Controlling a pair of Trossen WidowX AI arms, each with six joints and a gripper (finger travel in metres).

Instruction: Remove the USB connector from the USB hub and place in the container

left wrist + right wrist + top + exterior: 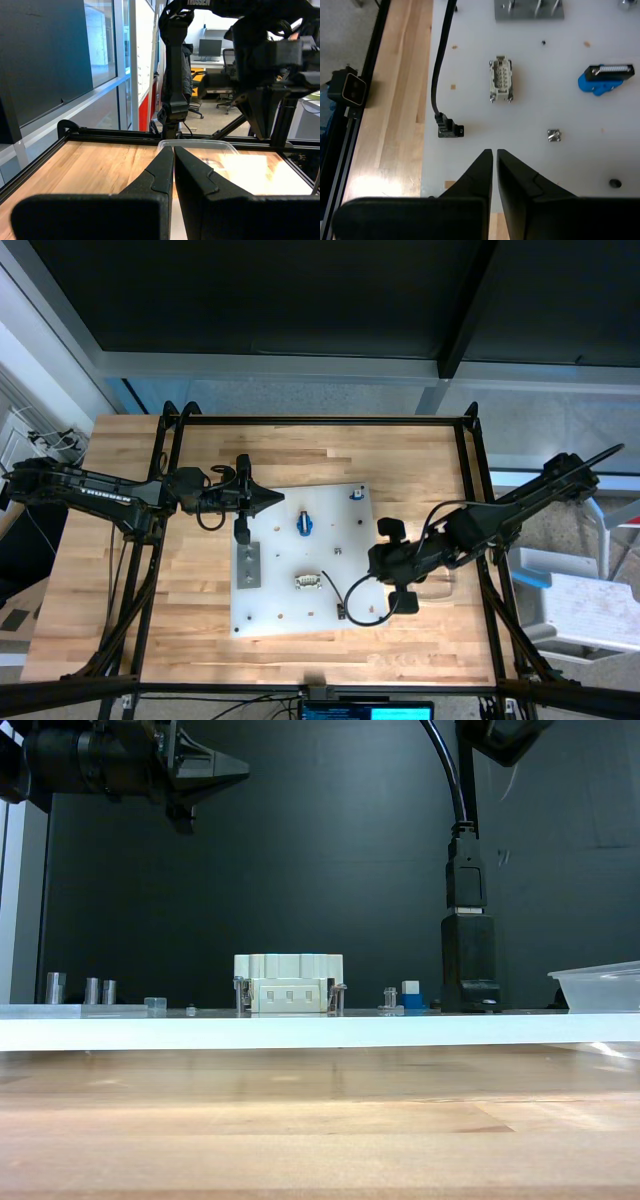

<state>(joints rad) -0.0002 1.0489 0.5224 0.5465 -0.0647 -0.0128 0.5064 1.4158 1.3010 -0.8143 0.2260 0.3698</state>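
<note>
- Two grippers are in view, both empty; the right gripper (493, 153) hangs over the white board (280, 612) near its right edge, fingers drawn together on nothing.
- USB connector (468, 886) stands upright, plugged into the USB hub (468, 962); its thin black cable rises from the plug and curves away.
- From the right wrist camera the hub (451, 131) sits on the board close to the edge by the wooden table (150, 620); it lies near the closed fingertips but off to one side and clear of them; nothing touches plug or cable.
- From above, hub and plug lie nearer the table's front edge than the right gripper, slightly to its left.
- Container (600, 984) rests on the table just off the board's right side, under the right arm; the connector is not yet in it; the wood shows through its clear walls.
- Left gripper (268, 498) hovers high above the board's far left part, pointing right; its fingers are pressed together, holding nothing; it is well apart from the hub.
- On the board: a beige-and-silver connector (306, 582) near the middle; a blue piece (305, 524) beyond it; a grey metal block (247, 565) on the left.
</note>
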